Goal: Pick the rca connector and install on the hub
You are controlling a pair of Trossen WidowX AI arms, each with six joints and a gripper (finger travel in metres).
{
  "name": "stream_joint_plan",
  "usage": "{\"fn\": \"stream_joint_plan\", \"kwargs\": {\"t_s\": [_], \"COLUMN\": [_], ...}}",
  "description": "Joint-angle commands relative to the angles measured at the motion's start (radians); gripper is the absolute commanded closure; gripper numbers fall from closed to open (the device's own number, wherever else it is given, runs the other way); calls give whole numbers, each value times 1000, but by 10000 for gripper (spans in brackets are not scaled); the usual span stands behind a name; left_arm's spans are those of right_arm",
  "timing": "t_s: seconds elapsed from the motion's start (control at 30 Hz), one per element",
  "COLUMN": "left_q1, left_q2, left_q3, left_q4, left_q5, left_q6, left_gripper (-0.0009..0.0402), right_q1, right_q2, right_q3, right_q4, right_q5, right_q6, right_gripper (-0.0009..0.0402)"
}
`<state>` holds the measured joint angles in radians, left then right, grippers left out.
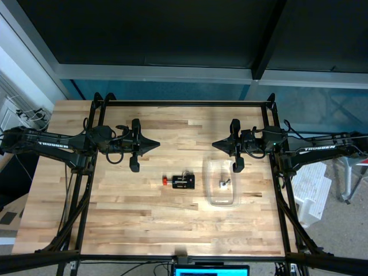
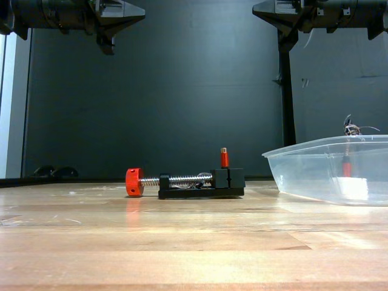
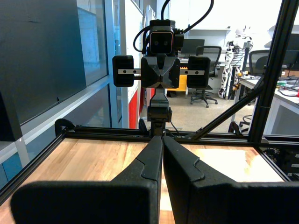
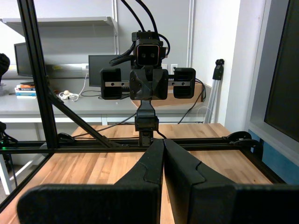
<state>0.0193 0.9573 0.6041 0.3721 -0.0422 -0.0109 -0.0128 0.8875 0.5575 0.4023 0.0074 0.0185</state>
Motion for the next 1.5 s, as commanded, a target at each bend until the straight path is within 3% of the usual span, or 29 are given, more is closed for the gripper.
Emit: {"fn": "stream_joint_plan", "kwargs": {"t_s": [0.03,0.93,1.0,1.03,1.07,1.5], "left_q1": [0,0,0,0,0,0], "left_q2": [0,0,0,0,0,0], "left_q3": [0,0,0,0,0,0], "left_q4": [0,0,0,0,0,0], "left_q5": [0,0,0,0,0,0], "left_q6": [0,0,0,0,0,0], "left_gripper": [392,392,392,392,392,392], "right_q1": [0,0,1,1,1,42], "right_q2": [0,0,0,0,0,5], "right_q3": [0,0,0,0,3,172], "right_q4": [0,3,-7,-20,-36,-683], "right_q5": [0,0,-11,-38,-58,-61], "right_q6": [0,0,10,11,21,71], "right_gripper": [393,393,393,393,393,393]}}
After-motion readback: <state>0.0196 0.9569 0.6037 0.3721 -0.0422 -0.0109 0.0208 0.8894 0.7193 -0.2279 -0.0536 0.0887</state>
